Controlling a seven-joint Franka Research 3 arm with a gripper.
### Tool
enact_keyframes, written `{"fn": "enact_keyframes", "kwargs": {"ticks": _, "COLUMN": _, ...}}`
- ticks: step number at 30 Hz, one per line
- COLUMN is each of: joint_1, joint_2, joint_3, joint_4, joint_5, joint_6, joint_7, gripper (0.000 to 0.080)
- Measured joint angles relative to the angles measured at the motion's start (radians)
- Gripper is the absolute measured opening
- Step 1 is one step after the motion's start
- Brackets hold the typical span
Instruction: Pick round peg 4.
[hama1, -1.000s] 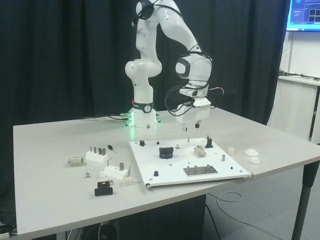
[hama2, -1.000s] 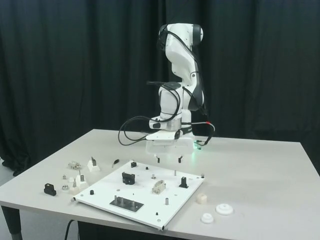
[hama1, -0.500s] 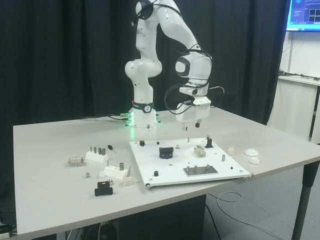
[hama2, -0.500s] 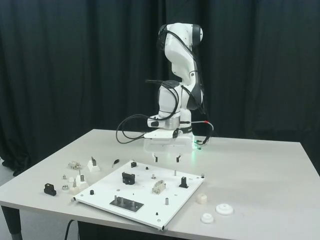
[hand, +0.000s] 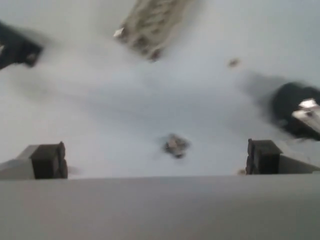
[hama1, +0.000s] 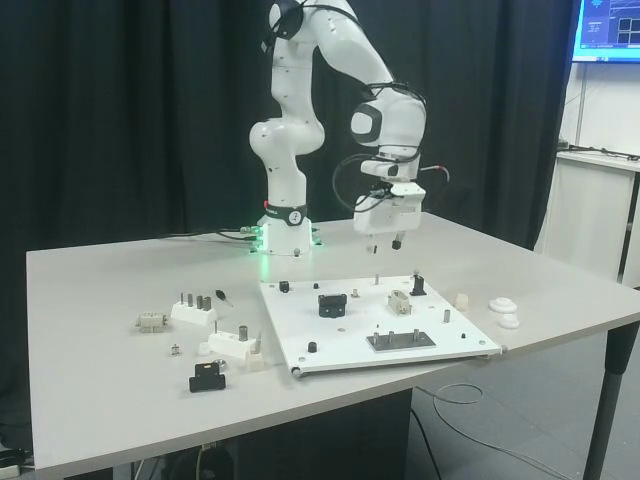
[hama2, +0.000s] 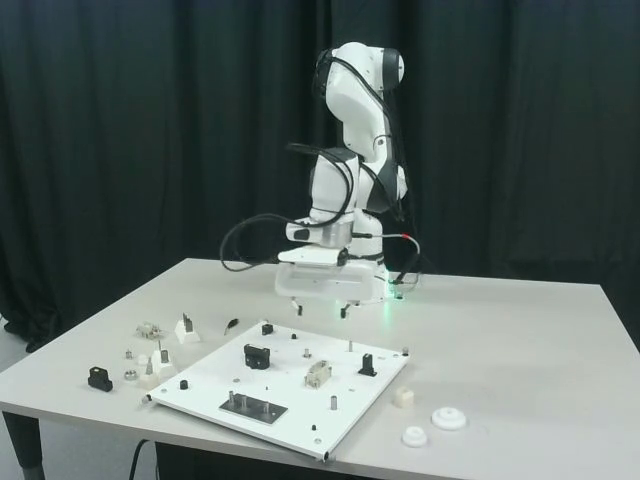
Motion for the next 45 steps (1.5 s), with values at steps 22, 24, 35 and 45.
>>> {"fn": "enact_keyframes", "kwargs": {"ticks": 22, "joint_1": -0.241, "joint_2": 0.065, "joint_3": 0.0, "joint_4": 0.169, "joint_5": -0.089, "joint_6": 0.002, "joint_7": -0.374, "gripper": 0.08}}
{"fn": "enact_keyframes", "kwargs": {"ticks": 24, "joint_1": -0.259, "joint_2": 0.078, "joint_3": 0.0, "joint_4": 0.181, "joint_5": -0.083, "joint_6": 0.007, "joint_7": -0.409, "gripper": 0.08}}
{"fn": "enact_keyframes", "kwargs": {"ticks": 35, "joint_1": -0.354, "joint_2": 0.172, "joint_3": 0.0, "joint_4": 0.243, "joint_5": -0.047, "joint_6": 0.05, "joint_7": -0.546, "gripper": 0.08}}
{"fn": "enact_keyframes", "kwargs": {"ticks": 45, "joint_1": -0.433, "joint_2": 0.265, "joint_3": 0.0, "joint_4": 0.308, "joint_5": -0.023, "joint_6": 0.103, "joint_7": -0.638, "gripper": 0.08}}
